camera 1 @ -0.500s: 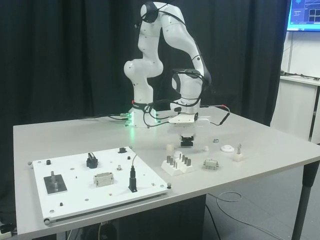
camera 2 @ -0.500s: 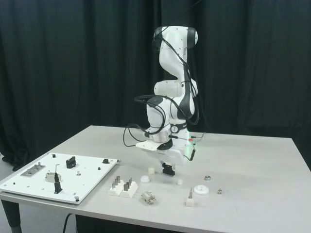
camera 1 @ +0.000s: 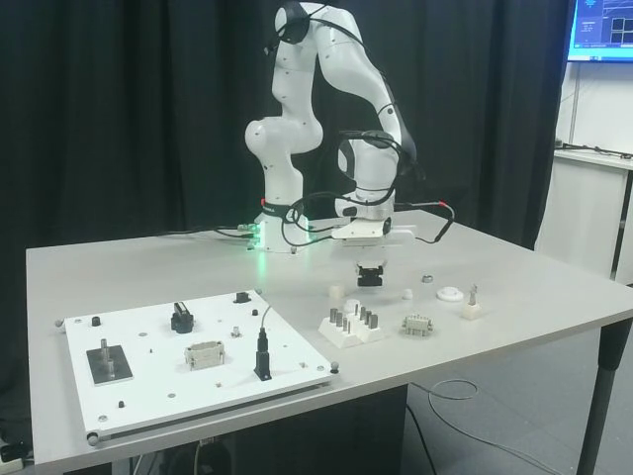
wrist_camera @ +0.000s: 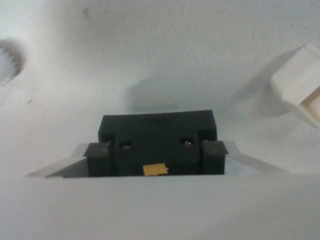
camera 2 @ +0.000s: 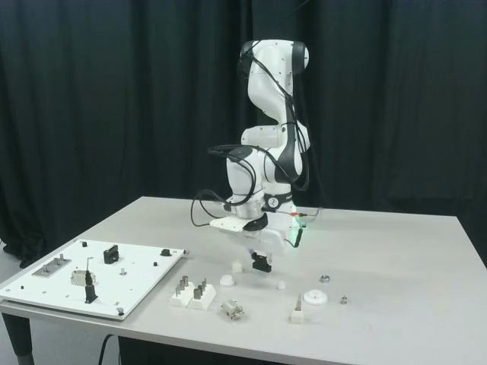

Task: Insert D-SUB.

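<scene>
The black rectangular plastic D-SUB connector [wrist_camera: 157,142] is being pinched between the fingers [wrist_camera: 214,157] above the grey table [camera 1: 554,287]; a shallow grip risks tilting, spoiling insertion.

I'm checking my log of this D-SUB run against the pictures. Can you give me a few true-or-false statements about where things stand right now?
1. The pincer holds a black connector clear above the grey table. True.
2. The black connector is already seated on the white board. False: it is in the pincer, over the table to the side of the board.
3. A white toothed wheel lies flat on the table. True.
4. The white block with upright pins stands on the white board. False: it stands on the table, beside the board.
5. The arm's base is bolted to the floor. False: it sits on the table.
</scene>
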You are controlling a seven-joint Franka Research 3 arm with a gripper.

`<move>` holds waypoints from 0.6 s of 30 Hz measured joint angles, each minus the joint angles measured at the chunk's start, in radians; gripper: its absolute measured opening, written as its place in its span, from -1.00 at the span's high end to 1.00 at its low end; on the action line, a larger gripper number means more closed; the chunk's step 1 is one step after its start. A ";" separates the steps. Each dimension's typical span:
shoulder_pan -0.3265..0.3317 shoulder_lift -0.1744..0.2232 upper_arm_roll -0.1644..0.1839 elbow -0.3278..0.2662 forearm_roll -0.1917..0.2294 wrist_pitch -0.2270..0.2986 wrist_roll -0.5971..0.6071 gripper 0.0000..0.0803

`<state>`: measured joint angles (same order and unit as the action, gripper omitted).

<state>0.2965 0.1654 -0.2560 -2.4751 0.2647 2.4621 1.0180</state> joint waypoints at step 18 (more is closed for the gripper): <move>0.000 0.000 -0.026 0.011 -0.015 0.033 0.110 0.05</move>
<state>0.2965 0.1654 -0.2821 -2.4640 0.2494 2.4950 1.1283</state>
